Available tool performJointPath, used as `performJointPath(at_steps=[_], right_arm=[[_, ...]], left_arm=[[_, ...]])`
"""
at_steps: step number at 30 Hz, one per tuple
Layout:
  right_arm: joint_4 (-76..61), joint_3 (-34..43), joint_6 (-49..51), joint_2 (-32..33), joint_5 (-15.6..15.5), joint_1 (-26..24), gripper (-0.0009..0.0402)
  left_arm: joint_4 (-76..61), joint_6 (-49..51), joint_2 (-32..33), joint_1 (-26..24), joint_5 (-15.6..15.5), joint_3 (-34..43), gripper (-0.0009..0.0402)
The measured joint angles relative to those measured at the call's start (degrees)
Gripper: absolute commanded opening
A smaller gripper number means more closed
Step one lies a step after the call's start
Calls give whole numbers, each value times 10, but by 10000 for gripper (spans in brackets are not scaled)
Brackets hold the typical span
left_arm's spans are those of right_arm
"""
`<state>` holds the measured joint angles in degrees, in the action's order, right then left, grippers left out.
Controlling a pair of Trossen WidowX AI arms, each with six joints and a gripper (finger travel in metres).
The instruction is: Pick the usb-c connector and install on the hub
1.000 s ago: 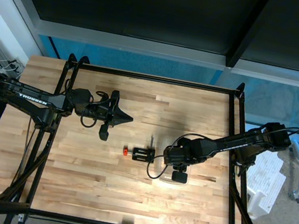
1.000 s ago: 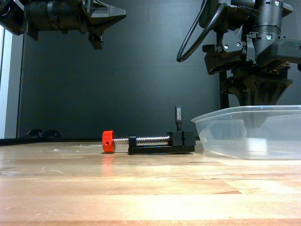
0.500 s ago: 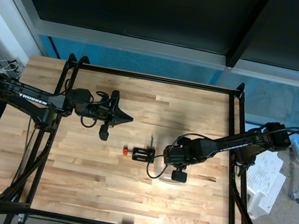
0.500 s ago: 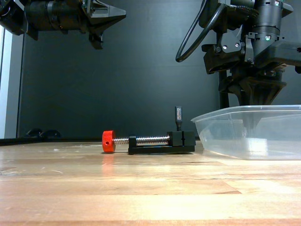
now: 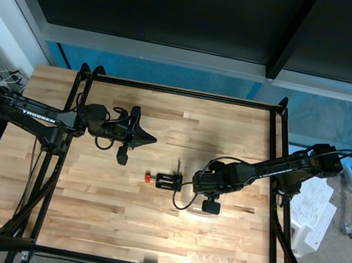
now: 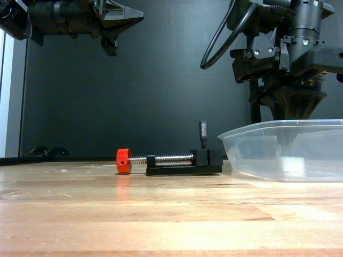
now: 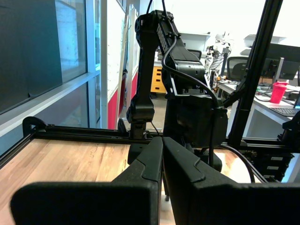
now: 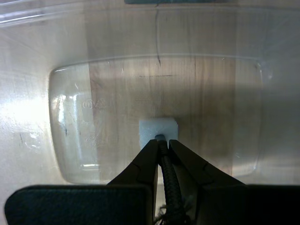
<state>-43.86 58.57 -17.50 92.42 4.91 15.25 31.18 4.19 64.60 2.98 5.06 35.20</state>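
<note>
The usb-c connector [image 8: 158, 129], a pale plug on a black cable, is held in my right gripper [image 8: 161, 143], which is shut on the cable just behind the plug. It hangs inside the clear plastic tub [image 8: 70, 140]; I cannot tell whether it touches the tub floor. The hub [image 6: 203, 132] stands upright, clamped in a small black vise [image 6: 185, 160] with a red knob [image 6: 123, 160], left of the tub [image 6: 284, 150]. In the high view the right gripper [image 5: 209, 192] is just right of the vise [image 5: 166, 181]. My left gripper [image 5: 144, 138] hovers shut and empty, high at the back left.
The left gripper [image 6: 131, 16] stays well above the table. The black frame rails [image 5: 273, 154] run along the table's sides and back. The right arm's cable loop [image 5: 182, 197] hangs between vise and tub.
The right gripper has shifted slightly away from the near edge over the tub, still holding the connector. The left arm, the vise and the hub have not moved.
</note>
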Motion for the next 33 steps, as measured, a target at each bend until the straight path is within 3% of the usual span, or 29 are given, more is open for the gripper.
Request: performJointPath(at_steps=[11,24,29,33], right_arm=[[-16,2,0,-31,0,-3,0],[-74,87,27,-37,1,-26,0],[-92,126,30,-37,31,-32,0],[-94,148,19,-31,30,-37,0]], left_arm=[[0,0,0,0,0,0,0],[0,0,0,0,0,0,0],[0,0,0,0,0,0,0],[0,0,0,0,0,0,0]])
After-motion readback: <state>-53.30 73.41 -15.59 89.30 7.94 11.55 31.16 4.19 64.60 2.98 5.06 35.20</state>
